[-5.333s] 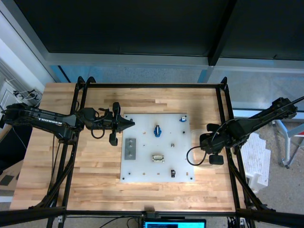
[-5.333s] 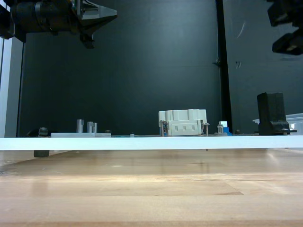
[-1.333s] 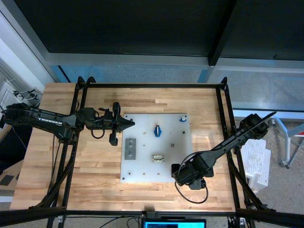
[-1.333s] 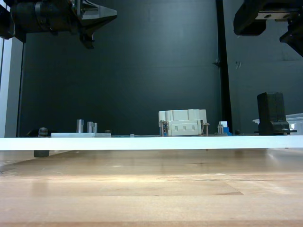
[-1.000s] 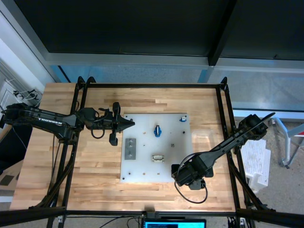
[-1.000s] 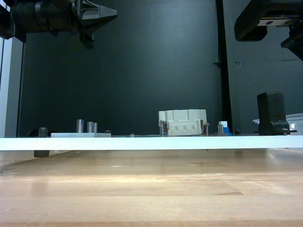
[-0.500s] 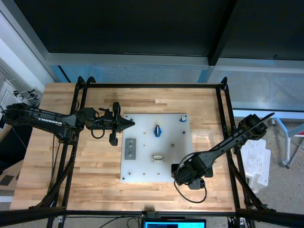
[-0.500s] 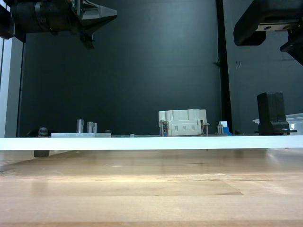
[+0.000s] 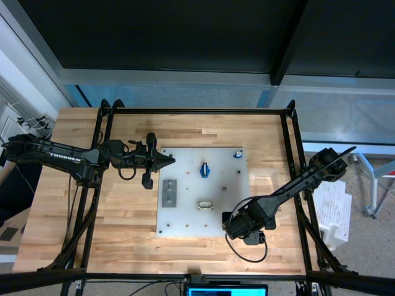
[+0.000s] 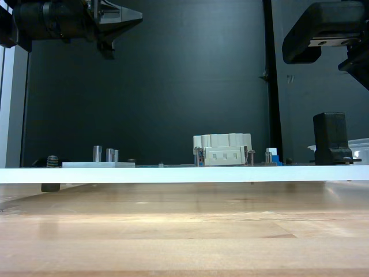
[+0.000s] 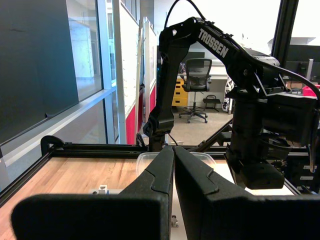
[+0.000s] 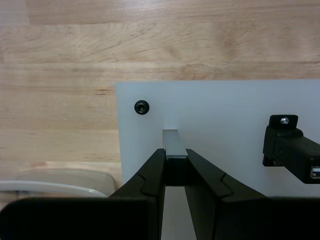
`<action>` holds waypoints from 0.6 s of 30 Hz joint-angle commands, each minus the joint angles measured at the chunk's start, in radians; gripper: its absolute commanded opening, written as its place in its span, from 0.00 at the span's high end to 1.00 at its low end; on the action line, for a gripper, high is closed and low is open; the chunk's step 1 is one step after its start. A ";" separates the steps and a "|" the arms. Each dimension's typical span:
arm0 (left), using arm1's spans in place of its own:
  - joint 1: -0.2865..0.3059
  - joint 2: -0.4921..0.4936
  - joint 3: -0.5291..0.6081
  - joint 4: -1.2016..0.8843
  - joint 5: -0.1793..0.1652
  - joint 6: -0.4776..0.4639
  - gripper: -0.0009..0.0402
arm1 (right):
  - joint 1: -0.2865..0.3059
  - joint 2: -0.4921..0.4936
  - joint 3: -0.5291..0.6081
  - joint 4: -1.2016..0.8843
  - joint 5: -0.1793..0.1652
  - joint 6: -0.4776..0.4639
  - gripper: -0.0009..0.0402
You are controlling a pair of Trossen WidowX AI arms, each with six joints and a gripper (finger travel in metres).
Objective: Pick the 16mm bar and install on taskboard
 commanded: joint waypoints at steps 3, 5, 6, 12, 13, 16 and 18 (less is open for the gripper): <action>0.000 0.000 0.000 0.000 0.000 0.000 0.98 | -0.001 -0.001 -0.002 0.008 0.000 0.000 0.98; 0.000 0.000 0.000 0.000 0.000 0.000 0.98 | -0.002 -0.001 -0.006 0.014 0.000 0.000 0.98; 0.000 0.000 0.000 0.000 0.000 0.000 0.98 | -0.002 -0.001 -0.007 0.015 0.000 0.000 0.98; 0.000 0.000 0.000 0.000 0.000 0.000 0.98 | -0.003 -0.001 -0.018 0.027 0.000 -0.001 0.98; 0.000 0.000 0.000 0.000 0.000 0.000 0.98 | -0.005 -0.001 -0.020 0.029 0.000 -0.001 0.98; 0.000 0.000 0.000 0.000 0.000 0.000 0.98 | -0.009 -0.001 -0.027 0.038 0.000 -0.001 0.98; 0.000 0.000 0.000 0.000 0.000 0.000 0.98 | -0.013 -0.001 -0.031 0.043 0.000 -0.003 0.98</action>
